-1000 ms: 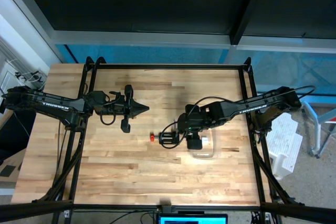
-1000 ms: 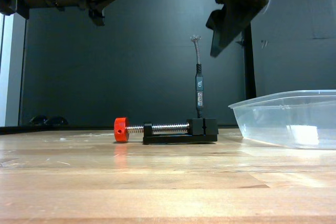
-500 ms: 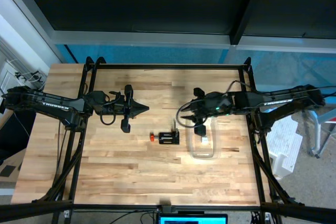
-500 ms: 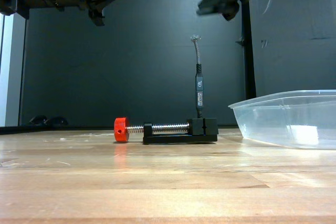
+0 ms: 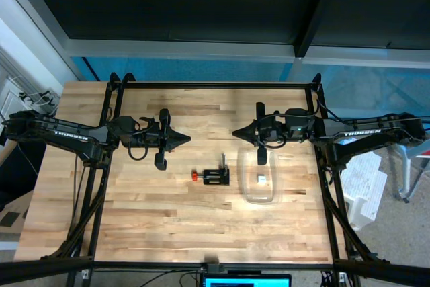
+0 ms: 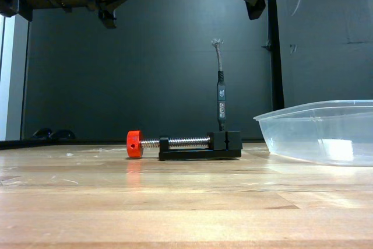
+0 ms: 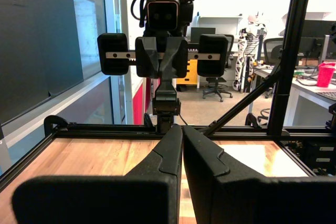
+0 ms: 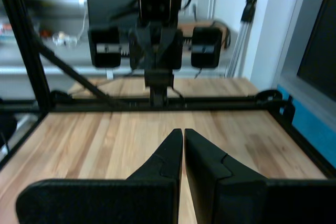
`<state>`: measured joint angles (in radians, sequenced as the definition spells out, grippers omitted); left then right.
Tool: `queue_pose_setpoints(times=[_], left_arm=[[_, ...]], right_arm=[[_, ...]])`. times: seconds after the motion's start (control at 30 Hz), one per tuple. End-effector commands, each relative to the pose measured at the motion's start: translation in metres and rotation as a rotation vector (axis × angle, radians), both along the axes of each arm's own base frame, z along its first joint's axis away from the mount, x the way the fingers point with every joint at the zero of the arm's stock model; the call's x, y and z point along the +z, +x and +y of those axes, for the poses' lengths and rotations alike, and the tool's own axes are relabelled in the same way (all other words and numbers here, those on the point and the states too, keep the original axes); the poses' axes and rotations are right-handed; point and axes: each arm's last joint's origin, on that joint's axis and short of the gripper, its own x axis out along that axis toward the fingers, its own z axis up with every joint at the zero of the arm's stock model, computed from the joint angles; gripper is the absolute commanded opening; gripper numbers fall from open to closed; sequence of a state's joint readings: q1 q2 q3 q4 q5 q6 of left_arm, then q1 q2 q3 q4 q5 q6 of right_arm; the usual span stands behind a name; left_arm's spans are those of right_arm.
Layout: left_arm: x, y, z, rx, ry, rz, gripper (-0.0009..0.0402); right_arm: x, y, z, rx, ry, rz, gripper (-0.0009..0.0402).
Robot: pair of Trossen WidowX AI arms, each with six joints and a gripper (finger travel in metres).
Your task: Pick the usb-c connector and install on the hub
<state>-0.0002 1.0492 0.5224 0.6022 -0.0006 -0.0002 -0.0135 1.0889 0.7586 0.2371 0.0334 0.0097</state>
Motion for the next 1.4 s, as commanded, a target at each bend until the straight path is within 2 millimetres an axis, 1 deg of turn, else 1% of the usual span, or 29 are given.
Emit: queue_pose_setpoints(times=[0.03, 0.27, 0.43, 0.57, 1.4], left_arm=[[0.000, 0.000, 0.000, 0.000, 0.000, -0.001, 0.0000], [0.000, 0.000, 0.000, 0.000, 0.000, -0.001, 0.0000], [0.000, 0.000, 0.000, 0.000, 0.000, -0.001, 0.0000], [0.000, 0.000, 0.000, 0.000, 0.000, -0.001, 0.0000], [0.000, 0.000, 0.000, 0.000, 0.000, -0.001, 0.0000]], right_arm=[[-0.003, -0.006, 0.000, -0.020, 0.006, -0.057, 0.0001], [-0.013, -0.018, 0.000, -0.024, 0.005, -0.111, 0.0000], [-0.023, -0.021, 0.001, -0.008, 0.011, -0.113, 0.0000], [-0.022, -0.022, 0.002, 0.040, 0.040, -0.131, 0.0000], [-0.025, -0.022, 0.002, 0.037, 0.060, -0.124, 0.0000]])
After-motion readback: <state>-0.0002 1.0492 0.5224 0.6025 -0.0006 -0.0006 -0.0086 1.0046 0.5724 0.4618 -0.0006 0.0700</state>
